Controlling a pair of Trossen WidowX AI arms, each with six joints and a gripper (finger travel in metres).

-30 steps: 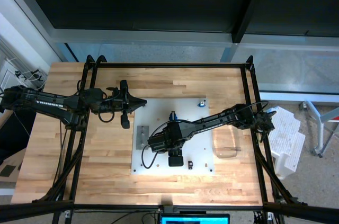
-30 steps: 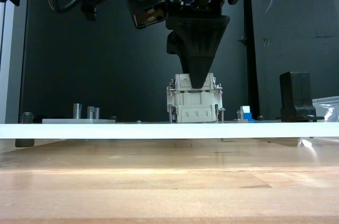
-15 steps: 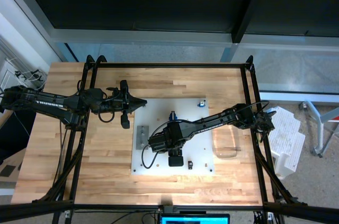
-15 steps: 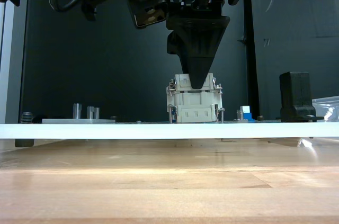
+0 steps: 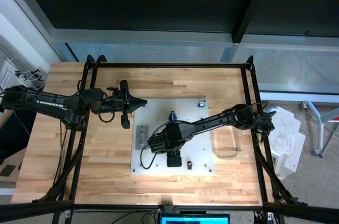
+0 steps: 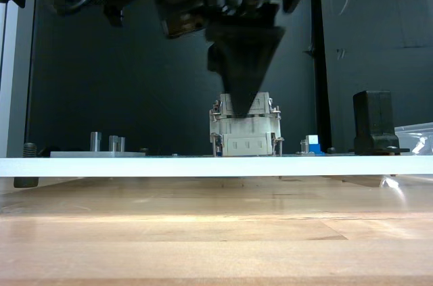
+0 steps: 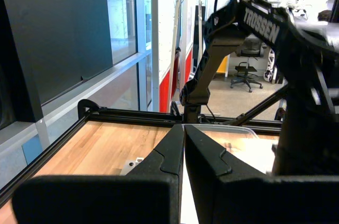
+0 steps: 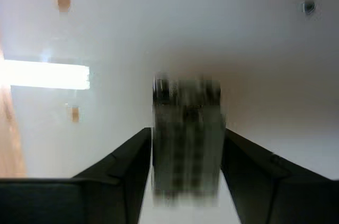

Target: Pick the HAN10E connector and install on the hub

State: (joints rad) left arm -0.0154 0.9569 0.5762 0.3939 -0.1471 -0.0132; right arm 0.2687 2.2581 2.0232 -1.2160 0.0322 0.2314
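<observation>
A: What differs from half a second before?

B: Small things only; in the low view the right gripper (image 6: 241, 99) is now smeared and stands a little more to the left; the hub (image 6: 245, 143) and the black part (image 6: 373, 122) on the white board (image 5: 204, 123) also show slightly more to the left; the left gripper (image 7: 184, 131) has not moved.

A: Where is the HAN10E connector (image 8: 186, 144), and how does it lie?

B: It sits upright on top of the hub, near the middle of the board; the right gripper is closed on it, one finger against each long side; its long axis runs left to right across the bench (image 5: 106, 144), the broad side toward the near edge; the pin face is too blurred to read; whether it is pressed fully home I cannot tell.

A: And the left gripper?

B: It hovers over the bench just beside the board's far left corner; its fingers are pressed together, holding nothing.

A: Any writing?

B: "TROSSEN" in white letters on the right arm (image 7: 262, 20), in the left wrist view.
</observation>
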